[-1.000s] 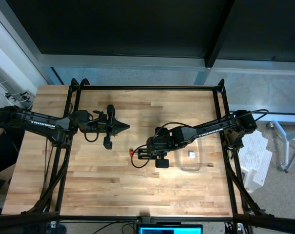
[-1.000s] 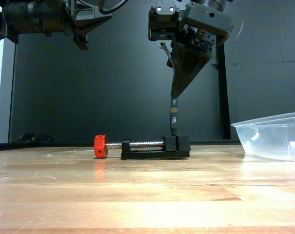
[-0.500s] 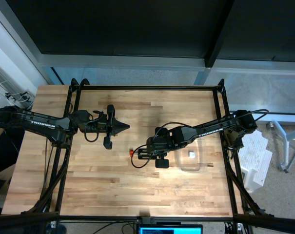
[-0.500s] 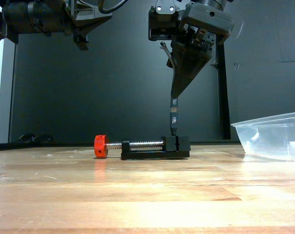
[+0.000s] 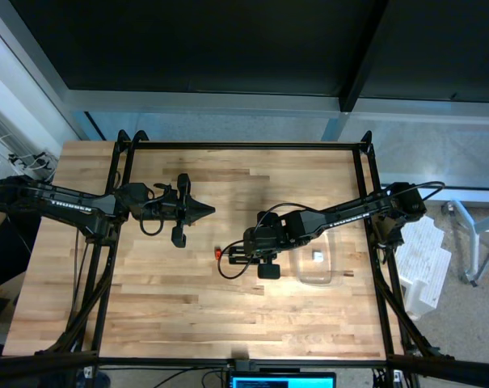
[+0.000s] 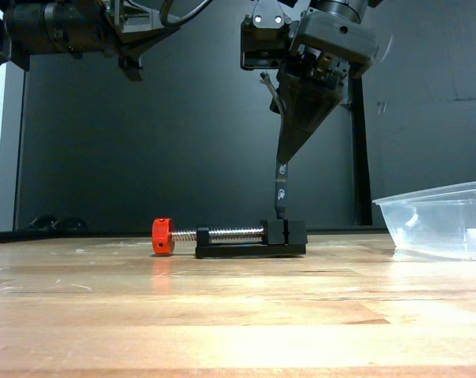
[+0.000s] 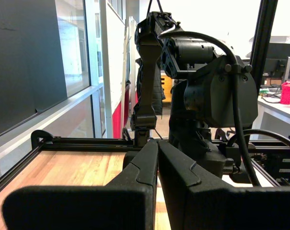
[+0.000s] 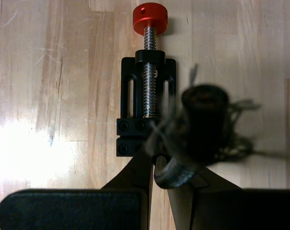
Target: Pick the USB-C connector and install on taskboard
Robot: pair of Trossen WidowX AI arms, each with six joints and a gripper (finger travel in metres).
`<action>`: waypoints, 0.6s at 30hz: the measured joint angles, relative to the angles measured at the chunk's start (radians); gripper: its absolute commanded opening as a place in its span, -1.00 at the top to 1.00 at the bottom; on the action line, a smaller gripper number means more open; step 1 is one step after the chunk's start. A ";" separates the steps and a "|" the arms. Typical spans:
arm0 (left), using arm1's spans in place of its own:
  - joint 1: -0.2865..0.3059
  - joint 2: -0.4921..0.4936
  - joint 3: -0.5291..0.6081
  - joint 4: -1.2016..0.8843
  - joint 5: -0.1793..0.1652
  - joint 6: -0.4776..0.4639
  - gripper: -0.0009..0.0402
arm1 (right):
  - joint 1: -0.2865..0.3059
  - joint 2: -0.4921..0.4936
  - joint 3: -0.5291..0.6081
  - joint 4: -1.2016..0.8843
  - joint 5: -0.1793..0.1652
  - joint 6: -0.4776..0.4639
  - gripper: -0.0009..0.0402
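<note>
The taskboard (image 6: 249, 240) is a small black block with a threaded screw and a red-orange knob (image 6: 163, 236), lying mid-table (image 5: 236, 257). The USB-C connector (image 6: 280, 189) is a thin dark strip standing upright, its lower end touching the top of the block's right end. My right gripper (image 6: 283, 161) hangs directly above, shut on the connector's upper end. The right wrist view looks down past the fingertips (image 8: 145, 167) onto the taskboard (image 8: 145, 129), with a blurred dark cable end close to the lens. My left gripper (image 7: 157, 148) is shut and empty, held in the air over the table's left half (image 5: 200, 210).
A clear plastic tray (image 5: 315, 263) sits on the table just right of the taskboard, with a small white item inside; its rim (image 6: 438, 197) shows in the low view. A black frame runs around the table's edges.
The right gripper has edged very slightly to the right. The connector still stands on the block. The left arm has not moved.
</note>
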 measured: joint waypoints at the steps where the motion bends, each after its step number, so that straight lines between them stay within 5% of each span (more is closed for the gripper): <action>1: 0.000 0.000 0.000 0.000 0.000 0.000 0.96 | 0.000 0.000 -0.008 0.011 0.002 0.000 0.96; 13: 0.000 0.000 0.000 0.000 0.000 0.000 0.96 | 0.001 0.016 -0.018 0.029 0.014 -0.016 0.95; 18: 0.000 0.000 0.000 0.000 0.000 0.000 0.96 | 0.001 0.011 -0.013 0.023 0.013 -0.023 0.78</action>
